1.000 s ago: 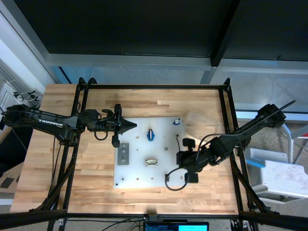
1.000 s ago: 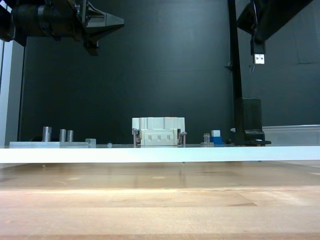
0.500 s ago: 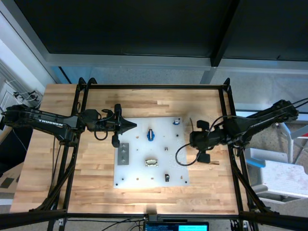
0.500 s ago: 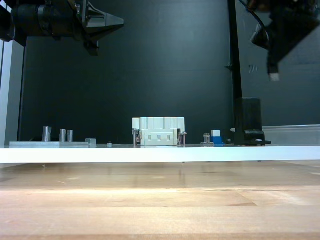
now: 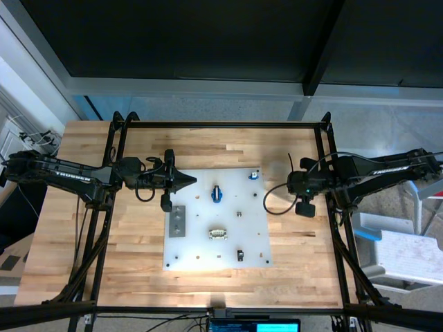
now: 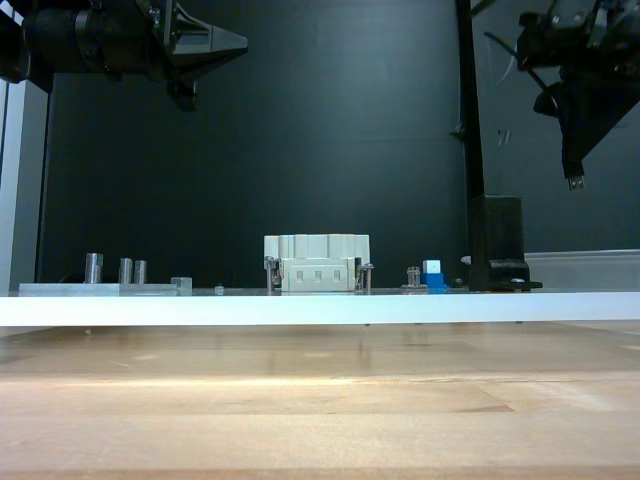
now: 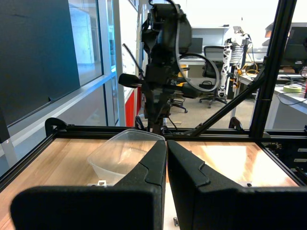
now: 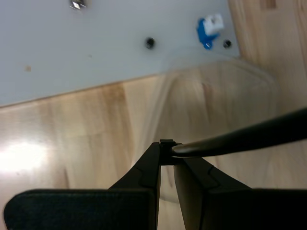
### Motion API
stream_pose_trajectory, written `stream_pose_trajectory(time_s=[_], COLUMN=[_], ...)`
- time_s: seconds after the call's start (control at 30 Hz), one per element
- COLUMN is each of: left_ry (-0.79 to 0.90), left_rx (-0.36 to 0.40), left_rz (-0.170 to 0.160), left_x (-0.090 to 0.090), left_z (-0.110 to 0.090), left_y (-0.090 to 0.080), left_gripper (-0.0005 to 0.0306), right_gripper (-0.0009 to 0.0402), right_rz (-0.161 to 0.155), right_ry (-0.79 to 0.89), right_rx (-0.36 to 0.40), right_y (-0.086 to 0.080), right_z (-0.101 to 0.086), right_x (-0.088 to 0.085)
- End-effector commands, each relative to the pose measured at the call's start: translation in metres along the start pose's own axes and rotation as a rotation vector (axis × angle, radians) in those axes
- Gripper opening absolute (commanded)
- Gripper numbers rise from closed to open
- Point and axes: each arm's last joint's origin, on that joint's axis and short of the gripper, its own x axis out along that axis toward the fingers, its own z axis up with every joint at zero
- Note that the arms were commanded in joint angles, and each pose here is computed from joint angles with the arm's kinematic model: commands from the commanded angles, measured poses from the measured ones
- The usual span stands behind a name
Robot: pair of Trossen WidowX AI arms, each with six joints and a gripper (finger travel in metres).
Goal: Remove the USB connector from the USB hub and place in the container
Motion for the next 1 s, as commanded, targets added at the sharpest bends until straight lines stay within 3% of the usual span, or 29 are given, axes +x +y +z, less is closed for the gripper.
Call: stream_pose_trajectory(time_s=[0.03,0.07,0.17,0.57,0.73,1.0], left_ry=[0.000,-0.001,0.000,-0.001,0.000,0.000], left_rx=[0.000,0.000,0.000,0.000,0.000,0.000], left_rz=[0.000,0.000,0.000,0.000,0.000,0.000], left_x=[0.000,0.000,0.000,0.000,0.000,0.000], left_z=[0.000,0.000,0.000,0.000,0.000,0.000], left_y=[0.000,0.000,0.000,0.000,0.000,0.000], left_gripper=[0.0001,0.0001,0.0001,0.0001,0.0001,0.0001], right_gripper=[0.0000,0.0000,0.0000,0.0000,0.0000,0.0000], right_rz=[-0.032,-0.033,0.024,-0.032,-0.038,-0.020], right_ry=[0.035,0.045,0.081,0.244,0.299,0.347], right_rx=[0.042,0.062,0.107,0.194,0.201,0.199], right_y=[-0.010,-0.013,-0.021,-0.036,-0.036,-0.035], right_z=[-0.001,-0.002,-0.003,-0.009,-0.012,-0.013], right_x=[0.006,0.008,0.013,0.025,0.027,0.032])
